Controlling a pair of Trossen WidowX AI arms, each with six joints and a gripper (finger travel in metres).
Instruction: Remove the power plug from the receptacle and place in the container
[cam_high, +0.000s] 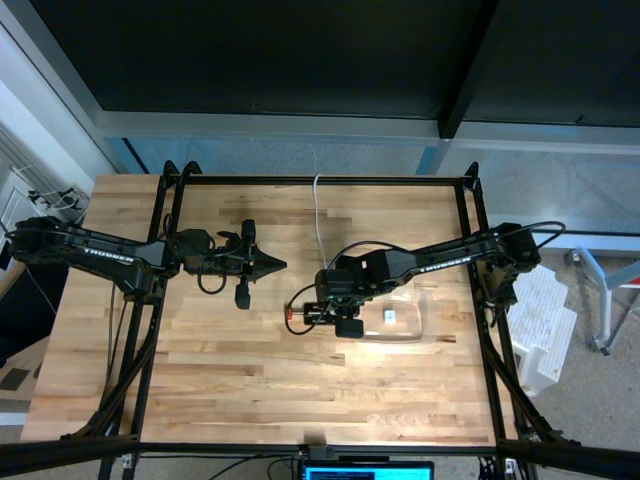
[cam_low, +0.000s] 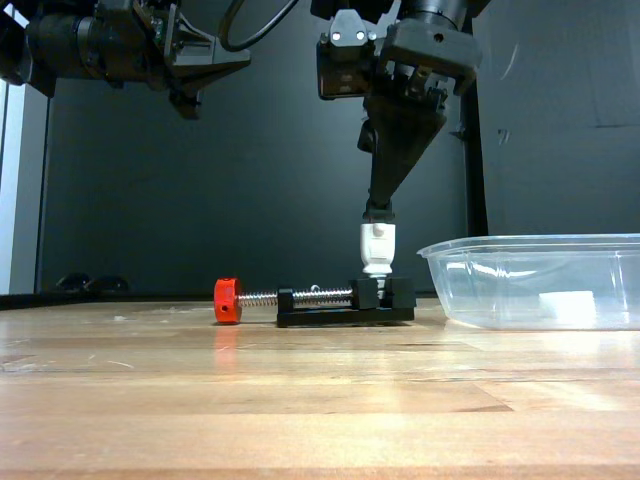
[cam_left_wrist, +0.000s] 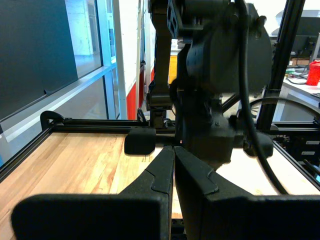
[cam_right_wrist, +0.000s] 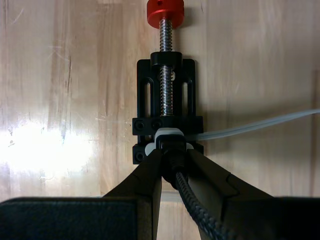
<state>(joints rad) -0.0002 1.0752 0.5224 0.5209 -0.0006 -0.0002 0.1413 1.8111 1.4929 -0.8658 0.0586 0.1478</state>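
Note:
The white receptacle (cam_low: 377, 248) stands upright in a small black clamp (cam_low: 345, 300) with an orange-red knob (cam_low: 227, 300). The black power plug (cam_right_wrist: 170, 150) sits in the receptacle (cam_right_wrist: 168, 133), and its braided black cord (cam_right_wrist: 192, 200) runs up between the fingers. My right gripper (cam_low: 378, 212) points straight down and is shut on the power plug, a finger pressed against each side (cam_right_wrist: 172, 157). The clear container (cam_low: 530, 275) lies just right of the clamp, holding only a white tag (cam_low: 567, 303). My left gripper (cam_high: 275, 265) hovers shut over the table's left half, well away from them.
The long white cable (cam_high: 318, 215) runs from the receptacle to the table's far edge. A black frame (cam_high: 320, 181) borders the wooden table. In the high view the container (cam_high: 400, 318) sits right of the clamp (cam_high: 310, 315).

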